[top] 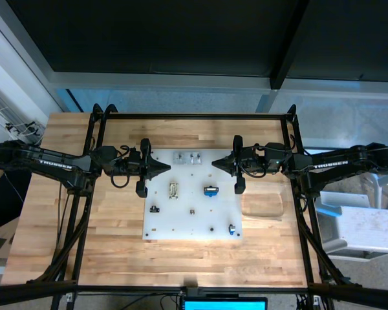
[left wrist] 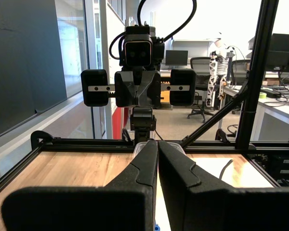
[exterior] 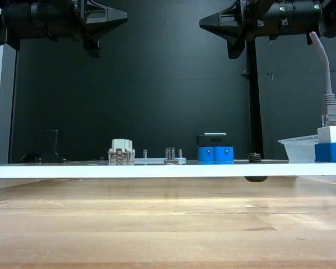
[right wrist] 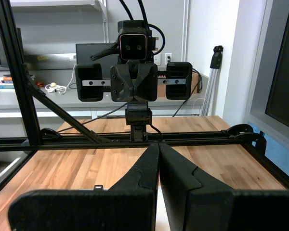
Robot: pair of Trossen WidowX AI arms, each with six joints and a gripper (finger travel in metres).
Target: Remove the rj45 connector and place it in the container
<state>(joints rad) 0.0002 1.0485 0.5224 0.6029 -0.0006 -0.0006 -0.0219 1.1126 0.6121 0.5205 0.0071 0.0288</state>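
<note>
The rj45 connector (top: 232, 228) is a tiny dark plug in a small blue socket block at the front right corner of the white board (top: 181, 229). In the low view the rj45 connector (exterior: 331, 131) sits on its blue block with a grey cable rising from it. The container (top: 263, 205), a shallow light-wood tray, lies just right of the board. My left gripper (top: 169, 168) hovers high over the board's back left, shut and empty. My right gripper (top: 213, 164) hovers over the back right, shut and empty. Both point inward, tips facing each other (left wrist: 157, 143) (right wrist: 159, 143).
On the board stand a silver D-shaped connector (top: 174, 192), a wider blue connector (top: 211, 191), a silver fitting (top: 187, 157) at the back and small dark parts (top: 155, 209). A black frame (top: 194, 117) rings the table. Bare wood lies in front of the board.
</note>
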